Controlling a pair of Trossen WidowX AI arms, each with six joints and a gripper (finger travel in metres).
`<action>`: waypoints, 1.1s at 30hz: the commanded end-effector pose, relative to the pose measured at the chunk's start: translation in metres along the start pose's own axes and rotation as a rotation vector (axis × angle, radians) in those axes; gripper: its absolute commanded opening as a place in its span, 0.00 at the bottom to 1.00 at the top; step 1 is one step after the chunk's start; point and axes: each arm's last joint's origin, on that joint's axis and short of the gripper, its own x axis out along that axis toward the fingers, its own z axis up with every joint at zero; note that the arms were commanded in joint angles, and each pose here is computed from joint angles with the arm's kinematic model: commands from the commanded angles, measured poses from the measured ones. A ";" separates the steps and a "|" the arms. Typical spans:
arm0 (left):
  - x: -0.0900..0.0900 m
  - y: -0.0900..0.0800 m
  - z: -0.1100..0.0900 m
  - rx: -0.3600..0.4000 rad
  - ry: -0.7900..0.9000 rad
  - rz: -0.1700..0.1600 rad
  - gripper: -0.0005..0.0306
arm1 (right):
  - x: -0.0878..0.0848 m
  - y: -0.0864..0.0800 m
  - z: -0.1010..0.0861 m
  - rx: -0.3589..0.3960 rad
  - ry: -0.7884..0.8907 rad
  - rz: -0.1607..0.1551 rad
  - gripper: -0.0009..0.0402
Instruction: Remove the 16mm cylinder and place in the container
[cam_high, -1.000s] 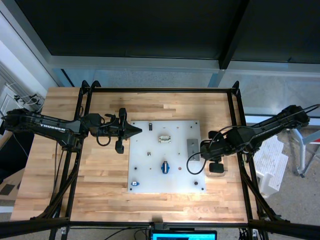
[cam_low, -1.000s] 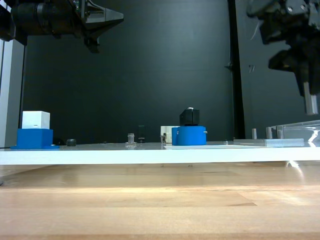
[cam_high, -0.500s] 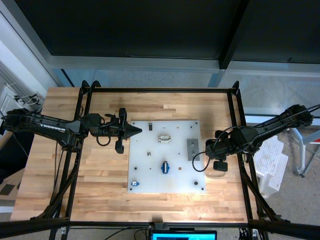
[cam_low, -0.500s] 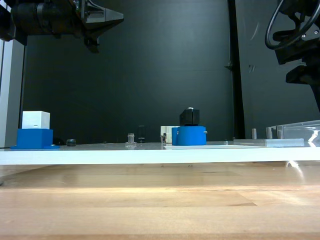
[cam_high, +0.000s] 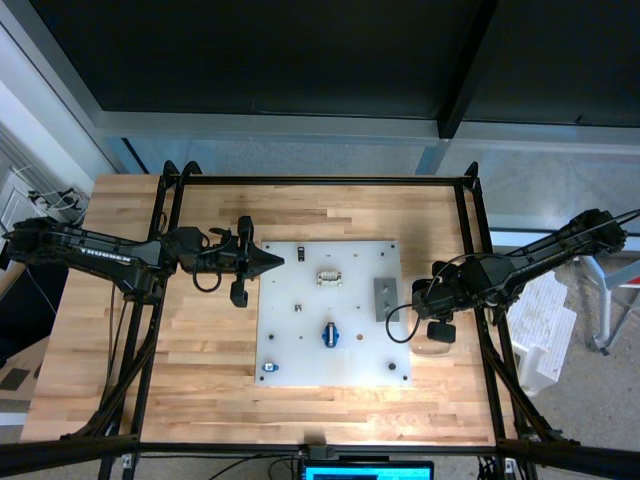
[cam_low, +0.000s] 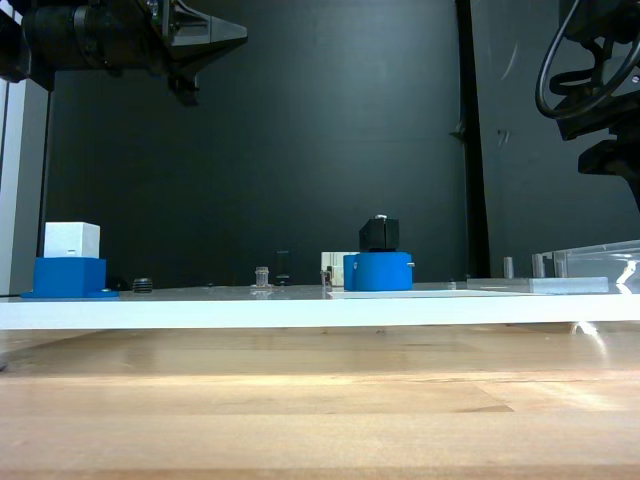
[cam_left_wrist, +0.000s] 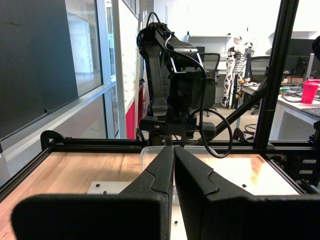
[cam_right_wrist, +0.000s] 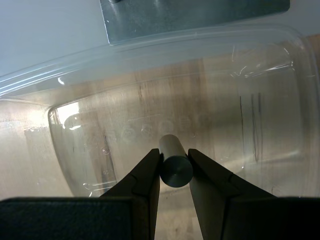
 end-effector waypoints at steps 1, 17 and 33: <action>0.000 0.000 0.000 0.000 0.000 0.000 0.02 | 0.000 0.000 0.000 0.002 -0.001 -0.002 0.12; 0.000 0.000 0.000 0.000 0.000 0.000 0.02 | 0.000 -0.001 0.001 0.068 -0.019 -0.029 0.43; 0.000 0.000 0.000 0.000 0.000 0.000 0.02 | -0.013 0.004 0.011 0.052 -0.081 0.019 0.49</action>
